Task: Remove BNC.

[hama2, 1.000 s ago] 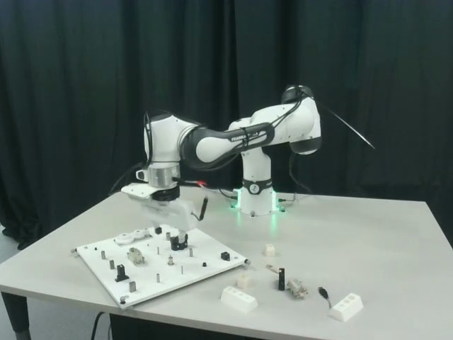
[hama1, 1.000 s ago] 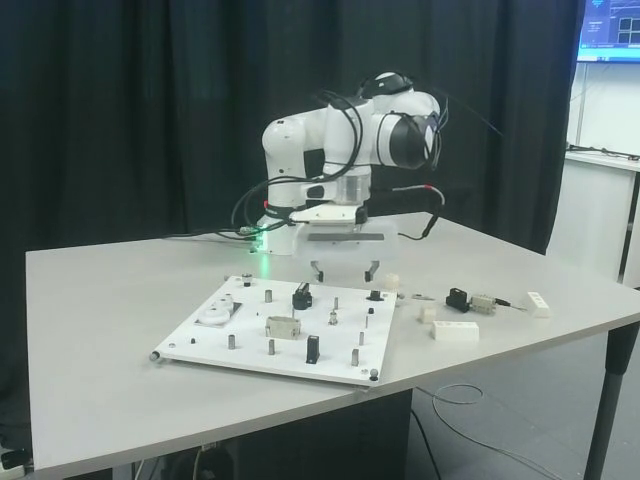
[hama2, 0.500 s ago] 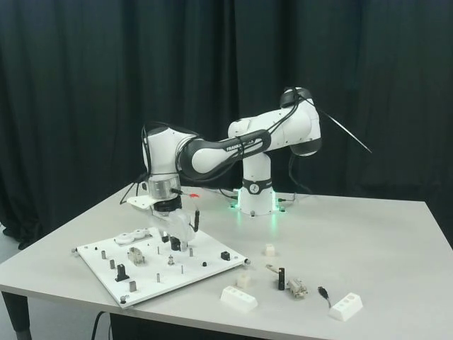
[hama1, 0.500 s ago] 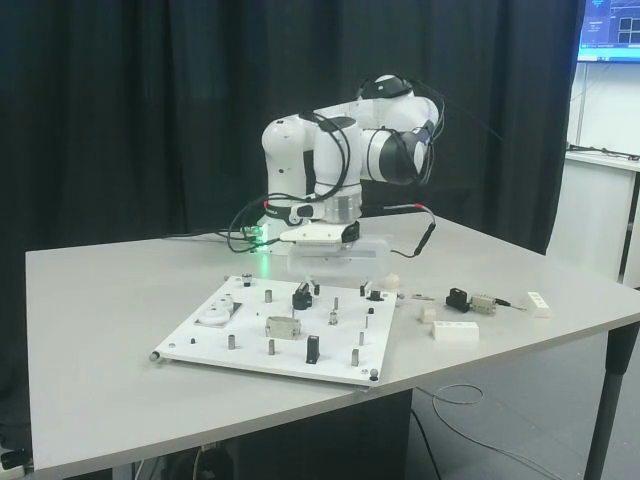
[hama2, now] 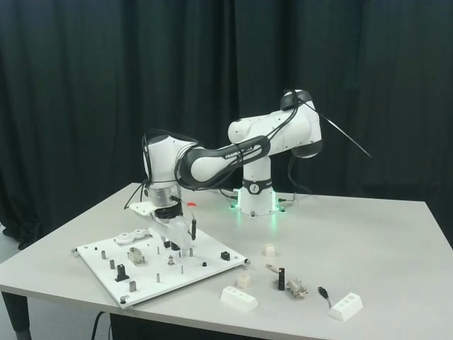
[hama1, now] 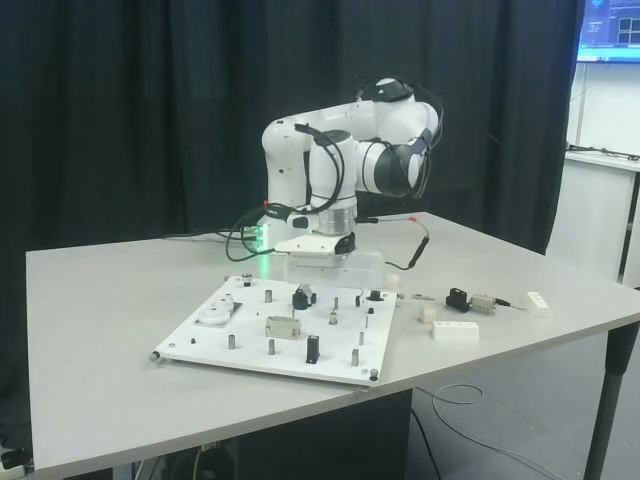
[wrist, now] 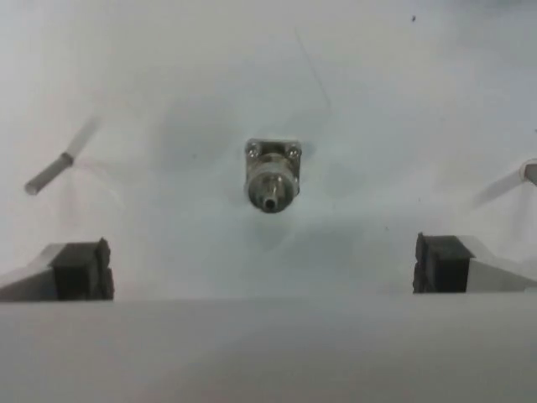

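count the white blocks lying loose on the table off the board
4, maybe more hidden: one long block near the table's front edge, a small cube just behind it, another cube nearer the arm's base, and a long block at the far end past the connectors.

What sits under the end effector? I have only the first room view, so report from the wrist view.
Observer: The BNC connector stands on the white board, centred between the two black pads as the wrist camera sees it.
Operator: Give me the end effector's state.
Observer: The end effector is open; neither pad touches the BNC connector.
Operator: Name anything near it.
Observer: A grey pin stands off to one side, apart from the pads.
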{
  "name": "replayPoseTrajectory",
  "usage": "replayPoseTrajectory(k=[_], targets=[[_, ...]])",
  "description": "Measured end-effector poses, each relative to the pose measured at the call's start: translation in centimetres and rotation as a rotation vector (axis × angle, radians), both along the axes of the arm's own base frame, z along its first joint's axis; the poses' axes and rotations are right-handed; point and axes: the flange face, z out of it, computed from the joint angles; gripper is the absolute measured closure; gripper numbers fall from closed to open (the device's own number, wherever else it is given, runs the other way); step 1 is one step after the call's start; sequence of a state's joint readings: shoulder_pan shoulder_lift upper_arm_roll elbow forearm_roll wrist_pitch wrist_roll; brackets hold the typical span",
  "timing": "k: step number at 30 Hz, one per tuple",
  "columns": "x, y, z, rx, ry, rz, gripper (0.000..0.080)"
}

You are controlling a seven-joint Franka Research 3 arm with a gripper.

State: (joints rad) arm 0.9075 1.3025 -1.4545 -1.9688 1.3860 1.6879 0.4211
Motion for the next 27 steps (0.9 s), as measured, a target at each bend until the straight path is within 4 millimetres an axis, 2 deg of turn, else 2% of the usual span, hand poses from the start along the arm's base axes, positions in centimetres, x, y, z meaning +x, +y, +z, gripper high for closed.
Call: replayPoseTrajectory(k=[27], targets=[[0.1, 0.2, -1.4, -0.074, -0.024, -0.001, 0.0003]])
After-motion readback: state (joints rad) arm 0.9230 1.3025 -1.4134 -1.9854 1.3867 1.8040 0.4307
